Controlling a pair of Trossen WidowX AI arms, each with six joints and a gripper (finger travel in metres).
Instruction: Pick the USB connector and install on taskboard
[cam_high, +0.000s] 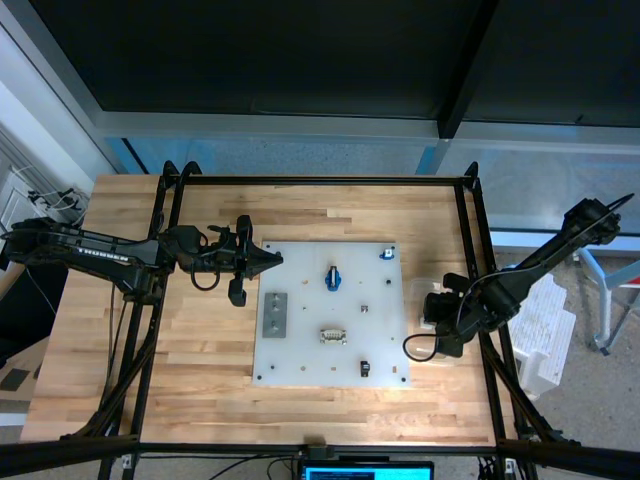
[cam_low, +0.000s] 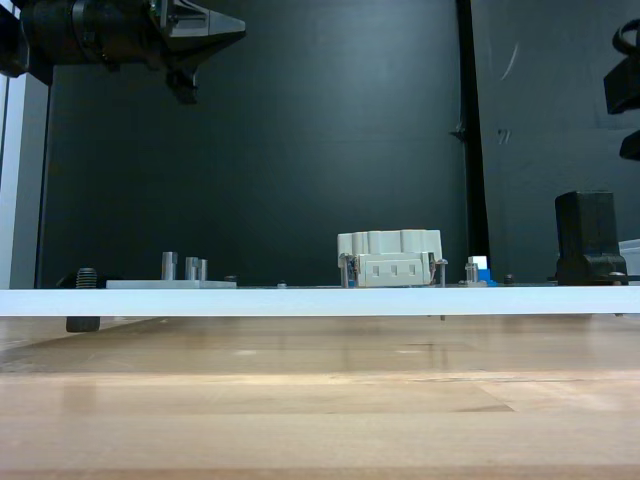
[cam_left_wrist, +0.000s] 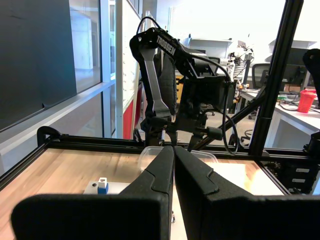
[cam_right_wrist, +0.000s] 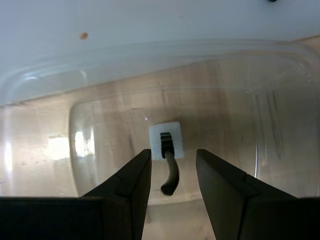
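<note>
Inside the clear plastic tray (cam_right_wrist: 150, 55), a tiny dark curved piece, apparently the USB connector (cam_right_wrist: 170, 176), sticks out of a small white square piece (cam_right_wrist: 165, 136). My right gripper (cam_right_wrist: 172, 154) is open and straddles both, touching neither. In the high view this right gripper (cam_high: 436, 312) hangs over the tray (cam_high: 425, 288), just right of the white taskboard (cam_high: 300, 345). My left gripper (cam_high: 272, 258) is shut and empty, raised above the board's far left corner, and its fingers (cam_left_wrist: 165, 170) press together.
The board carries a blue part (cam_high: 333, 278), a grey block (cam_high: 275, 313), a metal multi-pin socket (cam_high: 333, 336), and a small black block (cam_high: 366, 368) near its front edge. A black frame rail (cam_high: 470, 260) runs beside the tray. Bare wood lies in front.
</note>
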